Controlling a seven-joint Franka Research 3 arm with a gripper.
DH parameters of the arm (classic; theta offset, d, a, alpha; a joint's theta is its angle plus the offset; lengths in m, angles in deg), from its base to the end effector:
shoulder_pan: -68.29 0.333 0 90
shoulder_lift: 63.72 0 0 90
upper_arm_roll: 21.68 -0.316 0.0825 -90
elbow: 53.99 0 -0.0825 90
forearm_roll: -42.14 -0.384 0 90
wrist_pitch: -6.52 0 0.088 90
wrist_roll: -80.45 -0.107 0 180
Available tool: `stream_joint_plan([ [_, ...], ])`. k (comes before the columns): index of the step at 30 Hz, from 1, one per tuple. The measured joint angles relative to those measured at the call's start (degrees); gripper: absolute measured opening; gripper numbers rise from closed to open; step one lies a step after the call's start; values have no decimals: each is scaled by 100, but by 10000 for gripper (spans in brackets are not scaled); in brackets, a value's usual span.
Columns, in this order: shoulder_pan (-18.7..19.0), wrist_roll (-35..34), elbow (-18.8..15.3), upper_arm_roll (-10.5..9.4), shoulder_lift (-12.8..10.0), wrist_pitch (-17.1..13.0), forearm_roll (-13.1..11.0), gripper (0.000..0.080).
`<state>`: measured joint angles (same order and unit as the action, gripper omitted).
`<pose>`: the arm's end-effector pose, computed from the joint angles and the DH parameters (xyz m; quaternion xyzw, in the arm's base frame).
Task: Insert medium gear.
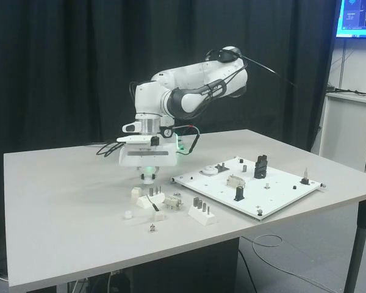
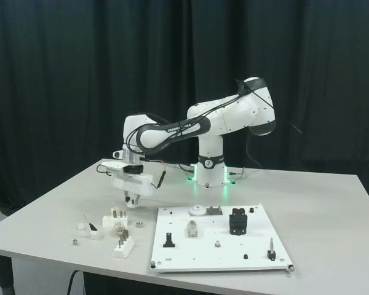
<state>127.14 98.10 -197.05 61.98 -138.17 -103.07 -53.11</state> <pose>0.3816 -0.2292 0.2078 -0.8256 0.5575 -0.0815 0.0291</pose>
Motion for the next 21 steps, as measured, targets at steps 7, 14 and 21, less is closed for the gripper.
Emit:
stream_joint_plan([
  [7,29,-49,2,98,5,58,94,284],
  [14,30,-59,13,163,6,104,143,284],
  [21,30,-85,20,175,7,104,146,284],
])
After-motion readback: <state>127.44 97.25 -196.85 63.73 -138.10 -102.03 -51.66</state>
